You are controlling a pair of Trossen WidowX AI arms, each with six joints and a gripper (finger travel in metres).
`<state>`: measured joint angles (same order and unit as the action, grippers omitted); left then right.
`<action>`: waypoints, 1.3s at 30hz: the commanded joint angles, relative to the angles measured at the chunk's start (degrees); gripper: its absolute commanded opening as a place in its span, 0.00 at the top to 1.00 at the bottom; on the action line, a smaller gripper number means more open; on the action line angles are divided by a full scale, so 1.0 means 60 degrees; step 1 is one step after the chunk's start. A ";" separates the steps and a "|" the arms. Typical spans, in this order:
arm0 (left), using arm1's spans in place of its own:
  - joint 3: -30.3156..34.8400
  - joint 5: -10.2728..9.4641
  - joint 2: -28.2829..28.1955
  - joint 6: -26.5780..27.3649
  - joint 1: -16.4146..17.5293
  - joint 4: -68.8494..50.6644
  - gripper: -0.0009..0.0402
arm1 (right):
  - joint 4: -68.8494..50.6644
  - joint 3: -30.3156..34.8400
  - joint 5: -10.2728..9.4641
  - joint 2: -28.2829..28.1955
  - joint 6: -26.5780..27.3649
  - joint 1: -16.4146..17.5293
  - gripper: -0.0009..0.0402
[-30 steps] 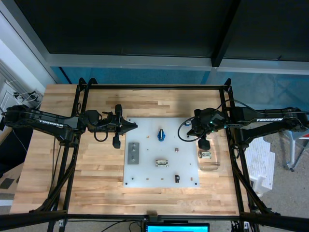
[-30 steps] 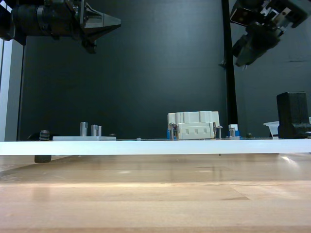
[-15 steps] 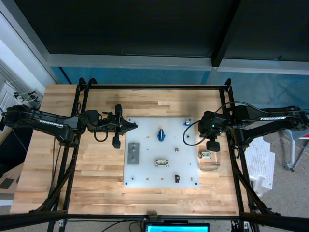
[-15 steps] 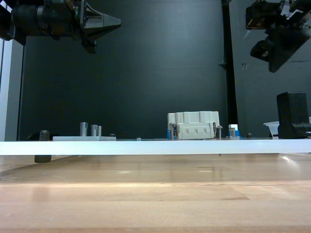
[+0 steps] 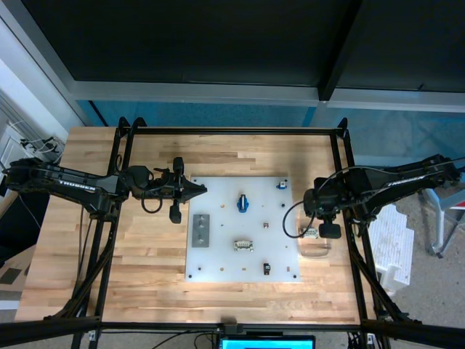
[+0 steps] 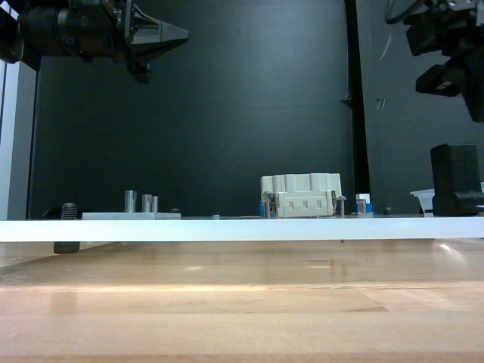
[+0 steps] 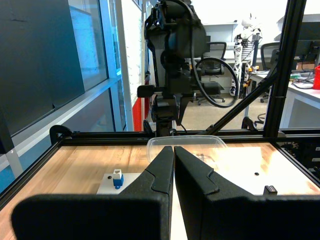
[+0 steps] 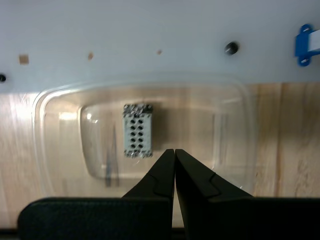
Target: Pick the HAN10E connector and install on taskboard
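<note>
The HAN10E connector (image 8: pixel 137 131), a pale block with two rows of dark pin dots, lies flat in a clear plastic tray (image 8: pixel 60 100) just off the right edge of the taskboard (image 5: pixel 218 254). From above the connector (image 5: pixel 308 233) shows small in the tray. My right gripper (image 8: pixel 174 150) hangs over the tray, fingers shut and empty, its tips beside the connector and apart from it. My left gripper (image 5: pixel 197 189) is shut and empty, held high over the board's far left corner, pointing right.
On the white board stand a blue knob (image 5: pixel 242 203), a grey metal block (image 5: pixel 200 230), a beige connector housing (image 5: pixel 243 246), a small black part (image 5: pixel 267 269) and a small blue fitting (image 8: pixel 306 44). Black frame rails run along the table's edges.
My right arm has swung right and toward the near edge, from above the board's right side to above the clear tray. The left arm has not moved.
</note>
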<state>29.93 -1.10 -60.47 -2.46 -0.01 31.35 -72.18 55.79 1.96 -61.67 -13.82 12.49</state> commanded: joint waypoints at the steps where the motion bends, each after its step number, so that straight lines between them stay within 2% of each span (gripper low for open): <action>1: 0.0004 0.0004 -0.0004 0.0000 0.0000 0.0004 0.98 | -0.0138 -0.0011 0.0007 -0.0237 -0.0240 0.0240 0.98; 6: 0.0004 0.0004 -0.0004 0.0000 0.0000 0.0004 0.98 | -0.0149 -0.0033 -0.0007 -0.0656 -0.0554 0.0441 0.97; 9: 0.0004 0.0004 -0.0004 0.0000 0.0004 0.0004 0.98 | -0.0142 -0.0036 -0.0004 -0.0765 -0.0586 0.0459 0.93; 20: 0.0004 0.0004 -0.0004 0.0000 0.0000 0.0004 0.98 | 0.0546 -0.0488 -0.0004 -0.0940 -0.0907 0.0568 0.51; 25: 0.0004 0.0004 -0.0004 0.0000 0.0000 0.0004 0.98 | 0.0787 -0.0812 0.0007 -0.0940 -0.0922 0.0812 0.38; 29: 0.0004 0.0004 -0.0004 0.0000 0.0000 0.0004 0.98 | 0.1075 -0.0994 0.0015 -0.1060 -0.1086 0.0841 0.32; 39: 0.0004 0.0004 -0.0004 0.0000 0.0000 0.0004 0.98 | 0.1800 -0.1446 0.0011 -0.1435 -0.1129 0.1086 0.27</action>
<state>29.93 -1.10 -60.47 -2.46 -0.01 31.35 -61.63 47.37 2.02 -70.02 -20.71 18.72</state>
